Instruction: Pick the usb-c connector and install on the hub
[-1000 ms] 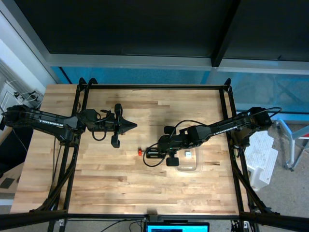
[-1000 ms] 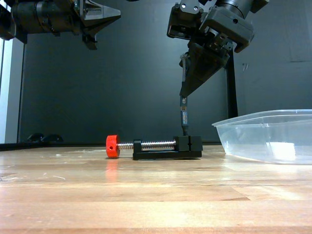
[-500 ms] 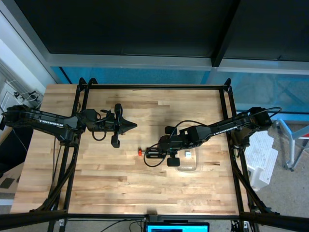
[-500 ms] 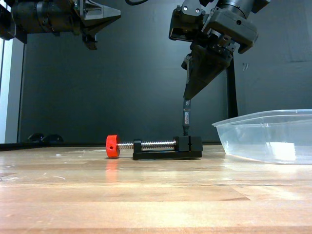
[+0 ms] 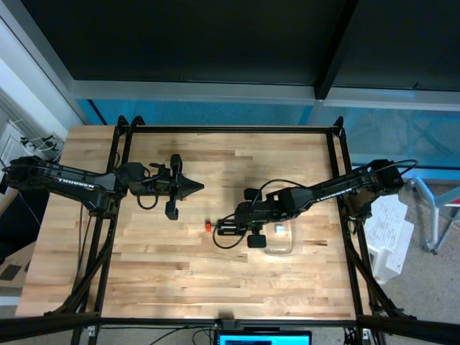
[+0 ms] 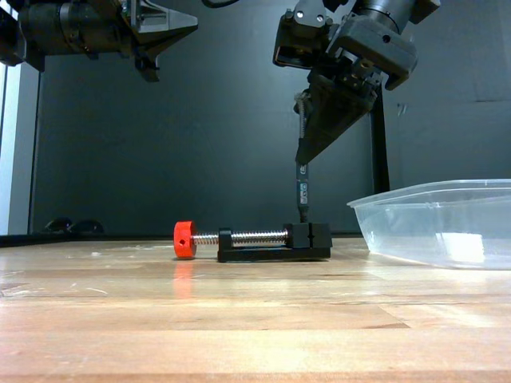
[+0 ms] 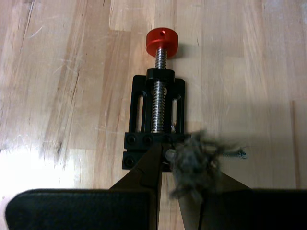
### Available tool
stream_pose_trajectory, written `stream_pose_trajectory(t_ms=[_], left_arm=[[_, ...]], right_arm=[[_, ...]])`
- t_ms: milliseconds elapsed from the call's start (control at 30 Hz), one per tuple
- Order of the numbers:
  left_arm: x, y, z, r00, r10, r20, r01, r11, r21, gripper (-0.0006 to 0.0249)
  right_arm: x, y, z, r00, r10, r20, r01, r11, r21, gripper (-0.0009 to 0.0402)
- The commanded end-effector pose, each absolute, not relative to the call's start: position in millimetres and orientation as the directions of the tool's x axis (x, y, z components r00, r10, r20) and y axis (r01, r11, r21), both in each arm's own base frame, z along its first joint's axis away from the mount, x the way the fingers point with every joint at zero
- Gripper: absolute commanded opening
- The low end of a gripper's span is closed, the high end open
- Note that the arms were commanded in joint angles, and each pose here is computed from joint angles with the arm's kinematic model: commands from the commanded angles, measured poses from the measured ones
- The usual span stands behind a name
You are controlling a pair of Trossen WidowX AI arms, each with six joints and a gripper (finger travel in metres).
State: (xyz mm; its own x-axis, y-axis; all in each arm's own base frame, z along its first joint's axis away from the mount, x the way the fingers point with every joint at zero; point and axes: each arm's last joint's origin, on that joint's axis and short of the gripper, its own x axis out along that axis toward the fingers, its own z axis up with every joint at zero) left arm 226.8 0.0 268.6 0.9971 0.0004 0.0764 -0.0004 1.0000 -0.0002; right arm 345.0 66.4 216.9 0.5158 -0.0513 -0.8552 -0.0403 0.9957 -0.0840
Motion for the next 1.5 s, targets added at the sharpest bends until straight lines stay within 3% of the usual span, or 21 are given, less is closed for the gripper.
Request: stream_pose_trajectory(t_ms=[33,700,1200,1500], left_arm=[[226.9,0.0,268.6,0.9971,0.000,0.076,0.000,1.0000,0.000,0.0000],[226.9,0.0,268.6,0.9971,0.000,0.076,0.000,1.0000,0.000,0.0000],[226.9,0.0,268.5,0.9971,0.000,0.076,0.000,1.0000,0.000,0.0000],[226.9,0.0,268.6,0.9971,0.000,0.076,0.000,1.0000,0.000,0.0000]], right_arm=[[344.9,66.5,212.0,0.500,-0.045,-0.865,-0.051,0.995,-0.082,0.0000],[342.7,66.5,221.2,0.527,-0.023,-0.849,-0.058,0.996,-0.063,0.0006],[339.3,66.0,231.0,0.554,-0.017,-0.832,-0.055,0.997,-0.056,0.0127],[324.2,62.8,247.7,0.564,-0.016,-0.826,-0.047,0.998,-0.052,0.0161]])
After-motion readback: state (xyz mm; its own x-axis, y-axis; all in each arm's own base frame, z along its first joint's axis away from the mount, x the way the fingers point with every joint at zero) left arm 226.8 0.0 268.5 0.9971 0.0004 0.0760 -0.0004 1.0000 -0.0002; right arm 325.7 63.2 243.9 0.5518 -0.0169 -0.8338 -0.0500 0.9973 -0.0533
